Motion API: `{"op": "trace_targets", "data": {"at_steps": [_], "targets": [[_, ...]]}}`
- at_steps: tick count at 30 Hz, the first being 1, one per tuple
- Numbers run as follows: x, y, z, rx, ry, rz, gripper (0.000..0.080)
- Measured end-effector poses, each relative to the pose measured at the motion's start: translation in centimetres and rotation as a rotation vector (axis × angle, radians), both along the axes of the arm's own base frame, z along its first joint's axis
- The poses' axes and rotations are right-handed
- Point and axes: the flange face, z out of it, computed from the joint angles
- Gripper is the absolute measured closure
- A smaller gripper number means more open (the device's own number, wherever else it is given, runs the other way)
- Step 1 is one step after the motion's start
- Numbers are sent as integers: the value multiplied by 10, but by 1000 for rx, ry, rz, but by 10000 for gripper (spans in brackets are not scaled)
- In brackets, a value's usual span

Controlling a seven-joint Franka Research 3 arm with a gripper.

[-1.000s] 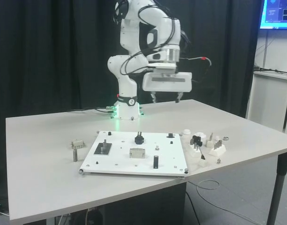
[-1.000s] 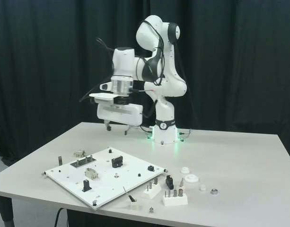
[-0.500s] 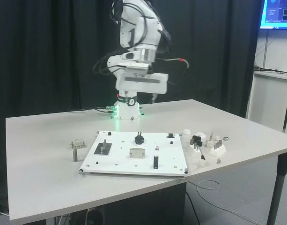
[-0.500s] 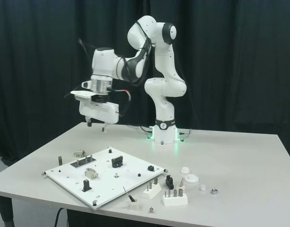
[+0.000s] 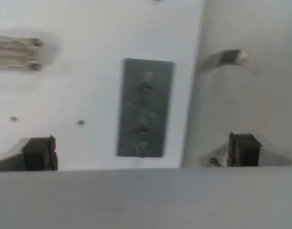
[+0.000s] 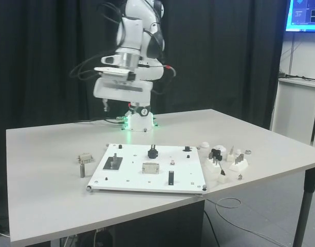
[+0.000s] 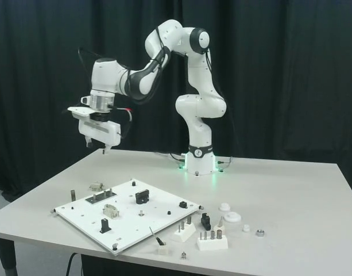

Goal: Pick waterproof.

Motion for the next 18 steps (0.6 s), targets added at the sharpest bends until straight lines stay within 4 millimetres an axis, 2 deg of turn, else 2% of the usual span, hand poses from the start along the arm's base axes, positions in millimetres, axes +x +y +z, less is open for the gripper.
{"op": "trace_targets", "data": {"at_steps": [10,18], "targets": [[-30,-45,-5,46,-28,-134,3],[-50,-76,-17,60,-35,-226,3]]}}
